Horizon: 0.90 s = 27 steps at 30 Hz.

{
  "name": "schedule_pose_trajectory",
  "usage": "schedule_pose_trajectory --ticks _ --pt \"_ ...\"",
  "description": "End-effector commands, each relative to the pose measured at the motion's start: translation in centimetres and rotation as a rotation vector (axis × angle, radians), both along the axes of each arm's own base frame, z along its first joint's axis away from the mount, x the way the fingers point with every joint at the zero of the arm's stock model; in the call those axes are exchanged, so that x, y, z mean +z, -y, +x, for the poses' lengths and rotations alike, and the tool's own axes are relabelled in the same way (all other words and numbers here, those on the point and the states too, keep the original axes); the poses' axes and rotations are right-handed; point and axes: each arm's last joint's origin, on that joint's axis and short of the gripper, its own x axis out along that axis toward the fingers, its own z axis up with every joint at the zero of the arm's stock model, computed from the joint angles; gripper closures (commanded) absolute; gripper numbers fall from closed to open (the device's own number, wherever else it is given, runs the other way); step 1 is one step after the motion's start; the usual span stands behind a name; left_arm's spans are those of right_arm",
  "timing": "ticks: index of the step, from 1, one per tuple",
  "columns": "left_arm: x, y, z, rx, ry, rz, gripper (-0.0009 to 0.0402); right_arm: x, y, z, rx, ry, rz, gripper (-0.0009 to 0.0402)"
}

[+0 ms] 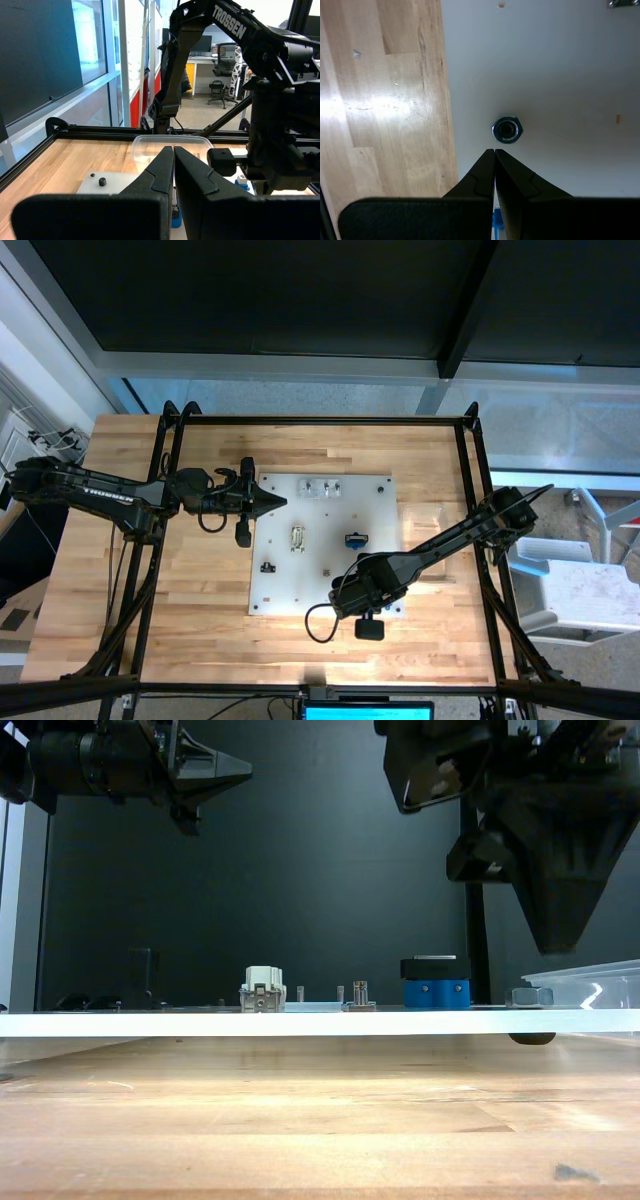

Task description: Unfasten the M12 fastener and place in the container

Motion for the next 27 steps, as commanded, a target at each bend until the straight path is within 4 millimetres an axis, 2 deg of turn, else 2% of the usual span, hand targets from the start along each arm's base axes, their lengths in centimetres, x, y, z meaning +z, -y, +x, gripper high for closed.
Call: schedule_pose_trajectory --ticks 1,13,27 --pt "0.0 0.0 0.0 0.0 0.0 0.0 0.0393 -0.5 -0.4 0.2 0.002 -0.001 0.016 0.0393" --pt "0.0 0.0 0.0 0.0 0.0 0.0 0.0393 -2.1 -0.7 0.1 0.01 -0.005 0.051 0.0393" --pt "0.0 0.0 0.0 0.0 0.0 0.0 0.0393 -2.1 -0.4 0.1 0.0 0.01 0.0 0.0393"
